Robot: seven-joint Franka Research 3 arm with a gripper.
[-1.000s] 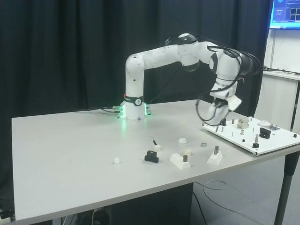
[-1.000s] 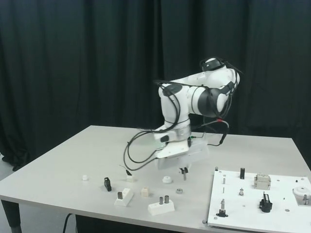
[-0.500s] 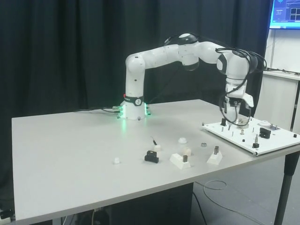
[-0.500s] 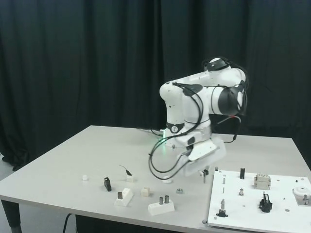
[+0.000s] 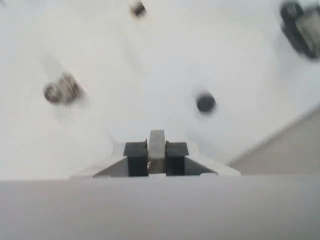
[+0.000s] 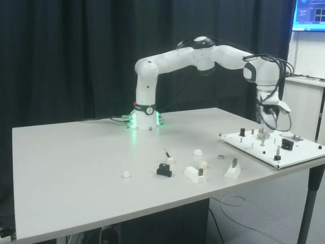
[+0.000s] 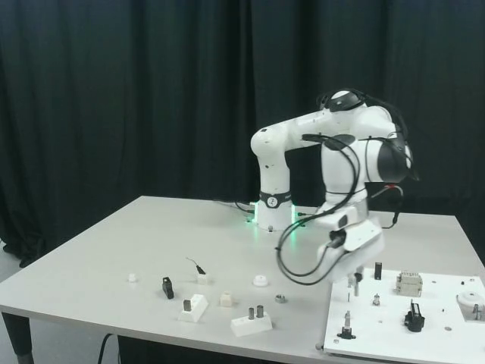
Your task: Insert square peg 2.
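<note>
In the wrist view my gripper is shut on a grey square peg, held between its two black fingers. Below it lies the white board with a dark hole and a metal bolt. In the room views the gripper hangs a little above the board, near a thin post and a black upright block. From the other side the gripper is over the board.
Two white holders with dark pegs stand near the table's front edge, with a black clip, small white caps and a nut. On the board are a grey connector and black parts.
The arm has swung from over the table's loose parts across to above the white board, carrying the peg. The gripper has stayed shut.
</note>
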